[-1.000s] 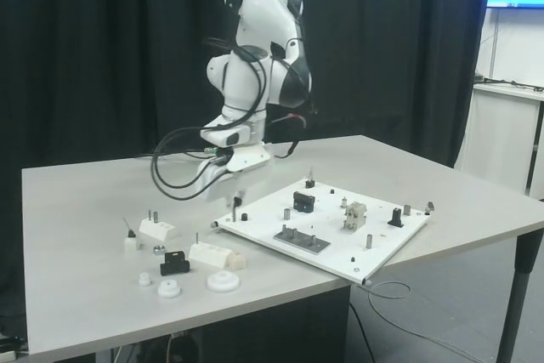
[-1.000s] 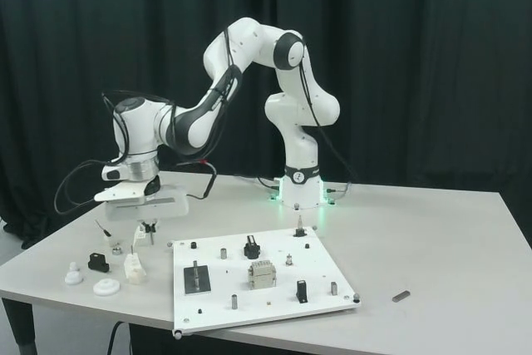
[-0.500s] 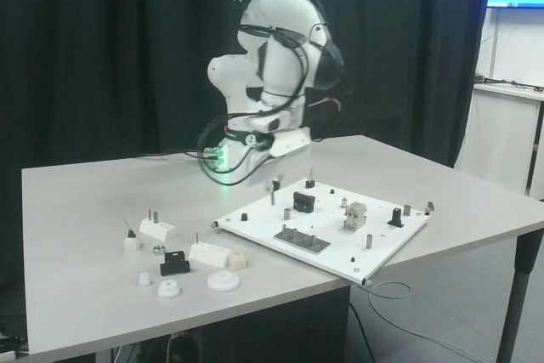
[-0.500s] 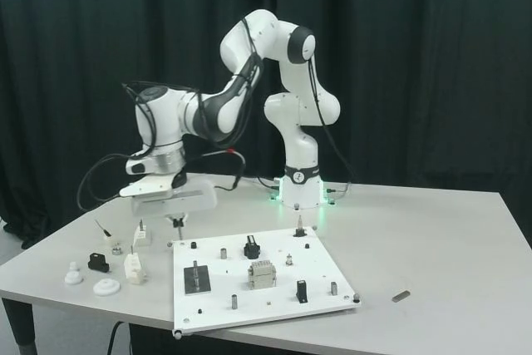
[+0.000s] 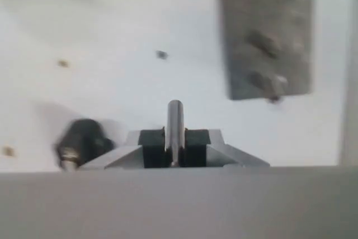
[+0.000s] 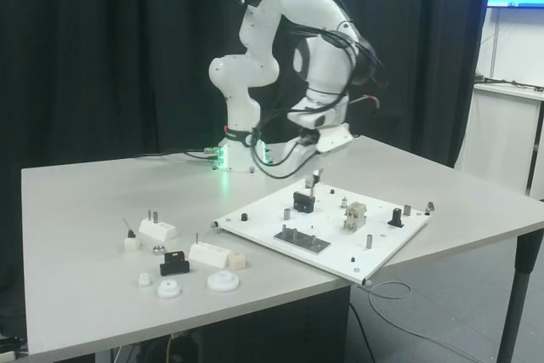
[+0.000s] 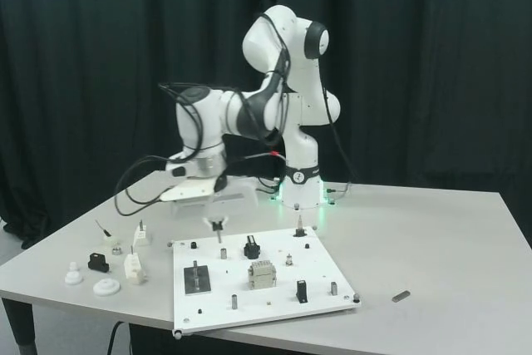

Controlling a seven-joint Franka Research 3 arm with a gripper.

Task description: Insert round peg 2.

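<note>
Beneath the wrist camera, the gripper is pinching round peg 2, a slim grey pin that stands out past the black pads toward the white board. I judge it is held by its upper end so the free end can enter a hole first. A grey plate with short posts lies on the board beyond the peg, and a black knob sits close beside the fingers.

From the first room view, the gripper hangs over the back edge of the white board, just above a black block, the peg pointing straight down; that upright pose looks chosen for a vertical insertion. The grey plate lies toward the board's front edge. Loose white parts rest on the grey table, off the board's left side.

From the second room view, the gripper hovers clear of the board near its back left corner, the peg not yet touching anything. A small grey post stands almost directly under it. The task seems midway: peg carried, insertion still to come.
</note>
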